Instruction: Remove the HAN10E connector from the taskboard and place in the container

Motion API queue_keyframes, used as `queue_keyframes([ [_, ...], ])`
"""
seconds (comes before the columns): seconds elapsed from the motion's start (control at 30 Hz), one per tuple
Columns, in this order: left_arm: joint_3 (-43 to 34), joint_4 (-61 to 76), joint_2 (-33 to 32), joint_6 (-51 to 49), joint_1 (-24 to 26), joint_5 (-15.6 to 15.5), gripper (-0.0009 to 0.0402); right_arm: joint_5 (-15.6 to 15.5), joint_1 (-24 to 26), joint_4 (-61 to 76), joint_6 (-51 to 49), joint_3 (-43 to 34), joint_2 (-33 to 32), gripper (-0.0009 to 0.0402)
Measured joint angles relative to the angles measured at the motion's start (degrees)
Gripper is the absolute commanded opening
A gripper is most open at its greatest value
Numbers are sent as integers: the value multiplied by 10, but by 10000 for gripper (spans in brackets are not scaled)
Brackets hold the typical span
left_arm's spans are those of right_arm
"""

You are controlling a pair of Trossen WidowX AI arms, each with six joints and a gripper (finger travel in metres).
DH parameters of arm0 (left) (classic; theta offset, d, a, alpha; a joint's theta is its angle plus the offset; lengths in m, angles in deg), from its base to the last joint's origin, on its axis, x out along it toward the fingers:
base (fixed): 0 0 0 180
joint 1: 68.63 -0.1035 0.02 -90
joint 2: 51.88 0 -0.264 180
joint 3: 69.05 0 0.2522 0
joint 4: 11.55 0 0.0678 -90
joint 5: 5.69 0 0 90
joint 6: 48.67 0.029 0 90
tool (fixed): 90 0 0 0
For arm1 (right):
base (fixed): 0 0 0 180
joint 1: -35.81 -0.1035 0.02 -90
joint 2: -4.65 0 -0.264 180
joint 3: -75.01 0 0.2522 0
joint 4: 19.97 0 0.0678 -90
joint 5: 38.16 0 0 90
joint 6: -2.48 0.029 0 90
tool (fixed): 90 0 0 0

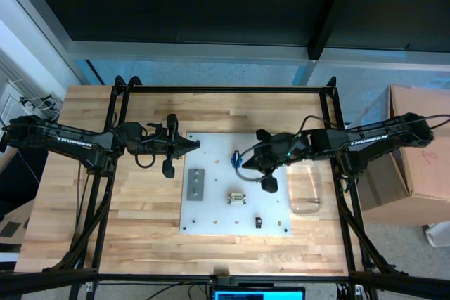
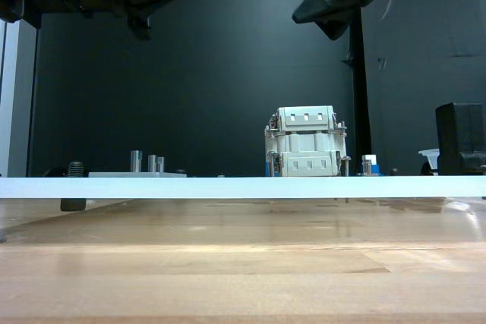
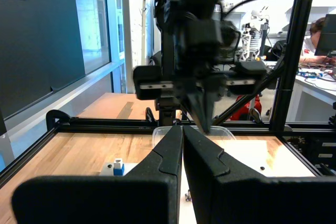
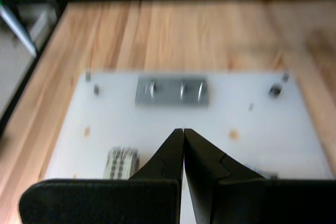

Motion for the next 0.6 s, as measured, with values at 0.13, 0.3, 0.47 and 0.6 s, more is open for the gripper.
queue_keyframes([
  [0.13, 0, 0, 0, 0, 0, 0, 0, -1, -19, 113, 30, -77, -50, 0],
  [0.3, 0, 0, 0, 0, 0, 0, 0, -1, -40, 243, 61, -173, -118, 0],
  [0.47, 0, 0, 0, 0, 0, 0, 0, -2, -49, 358, 92, -266, -183, 0],
  [0.6, 0, 0, 0, 0, 0, 0, 0, -1, -52, 428, 111, -333, -231, 12],
])
